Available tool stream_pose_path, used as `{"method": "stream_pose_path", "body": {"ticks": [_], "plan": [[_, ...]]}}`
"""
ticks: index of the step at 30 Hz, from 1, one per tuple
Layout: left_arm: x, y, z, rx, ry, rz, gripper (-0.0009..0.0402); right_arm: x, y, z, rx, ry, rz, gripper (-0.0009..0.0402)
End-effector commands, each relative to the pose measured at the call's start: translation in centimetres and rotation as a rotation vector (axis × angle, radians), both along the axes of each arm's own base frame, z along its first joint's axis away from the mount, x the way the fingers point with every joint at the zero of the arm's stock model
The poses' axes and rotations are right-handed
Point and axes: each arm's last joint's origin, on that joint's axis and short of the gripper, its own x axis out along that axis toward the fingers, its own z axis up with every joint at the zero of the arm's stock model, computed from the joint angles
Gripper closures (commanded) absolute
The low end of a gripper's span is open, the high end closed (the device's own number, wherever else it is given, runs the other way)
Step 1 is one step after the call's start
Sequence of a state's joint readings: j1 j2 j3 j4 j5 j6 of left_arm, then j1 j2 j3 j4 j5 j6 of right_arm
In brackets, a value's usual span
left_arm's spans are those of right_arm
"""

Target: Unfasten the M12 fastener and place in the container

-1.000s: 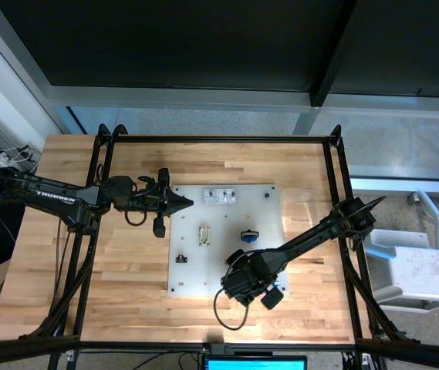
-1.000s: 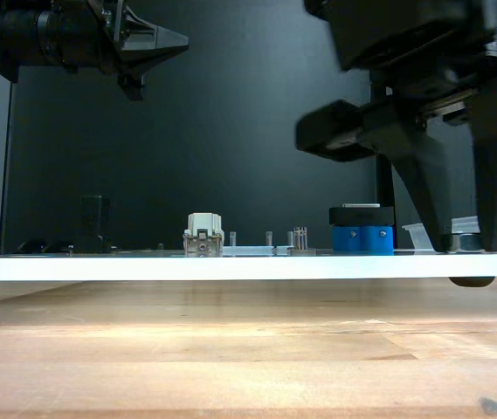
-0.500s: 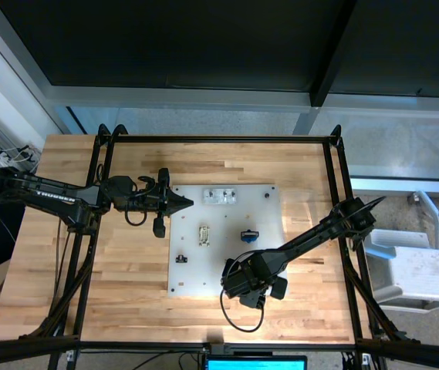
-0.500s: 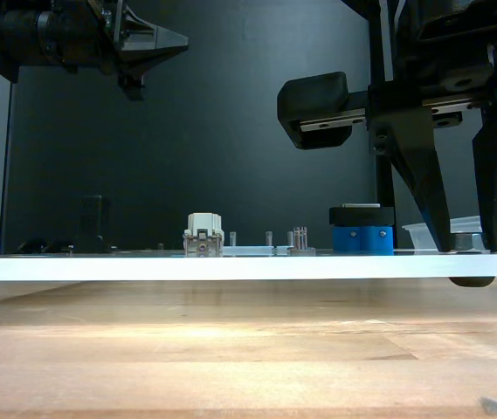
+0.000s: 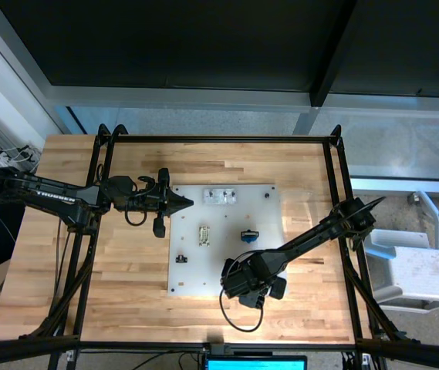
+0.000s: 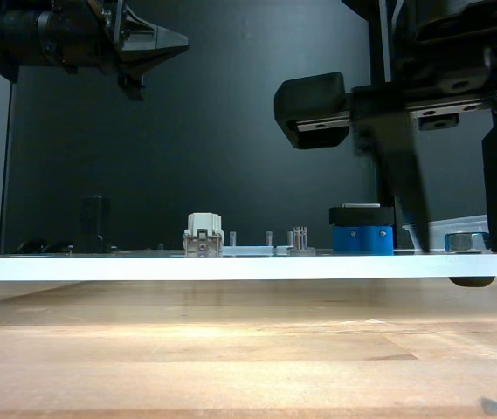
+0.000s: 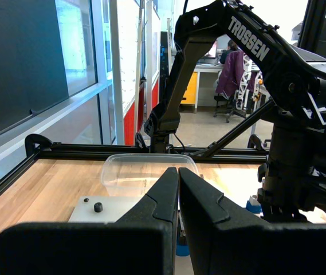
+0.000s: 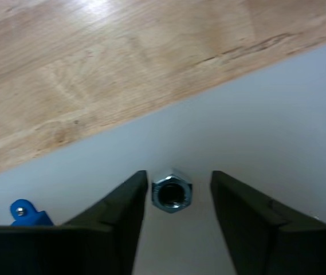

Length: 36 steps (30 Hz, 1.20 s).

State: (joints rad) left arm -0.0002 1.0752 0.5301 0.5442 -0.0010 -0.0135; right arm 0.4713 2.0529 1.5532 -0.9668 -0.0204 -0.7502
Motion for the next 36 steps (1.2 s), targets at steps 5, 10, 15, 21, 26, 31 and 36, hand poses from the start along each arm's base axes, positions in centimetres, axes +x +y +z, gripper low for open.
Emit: {"method": "stream_pose_path", "body": {"ticks": [5, 10, 15, 21, 26, 31, 36], "plan": [[0.0, 0.0, 0.0, 0.000, 0.000, 0.000, 0.0393, -0.4, 0.0, 1.3, 0.016, -0.015, -0.001, 0.0146], [0.0, 0.0, 0.0, 0.000, 0.000, 0.000, 0.0393, -0.9, -0.2, 2.7, 0.044, -0.022, -0.169, 0.0150], [0.0, 0.0, 0.0, 0.000, 0.000, 0.000, 0.0393, -1.2, -0.4, 3.2, 0.081, 0.022, -0.608, 0.0194], [0.0, 0.0, 0.0, 0.000, 0.000, 0.000, 0.0393, -1.5, -0.1, 3.0, 0.105, 0.059, -0.953, 0.0314], [0.0, 0.0, 0.0, 0.000, 0.000, 0.000, 0.0393, -1.8, 0.4, 2.8, 0.137, 0.100, -1.034, 0.0385], [0.0, 0.0, 0.0, 0.000, 0.000, 0.000, 0.0393, -2.1, 0.6, 2.0, 0.176, 0.157, -1.066, 0.0391], [0.0, 0.0, 0.0, 0.000, 0.000, 0.000, 0.0393, -2.1, 0.6, 1.2, 0.191, 0.141, -1.064, 0.0393]]}}
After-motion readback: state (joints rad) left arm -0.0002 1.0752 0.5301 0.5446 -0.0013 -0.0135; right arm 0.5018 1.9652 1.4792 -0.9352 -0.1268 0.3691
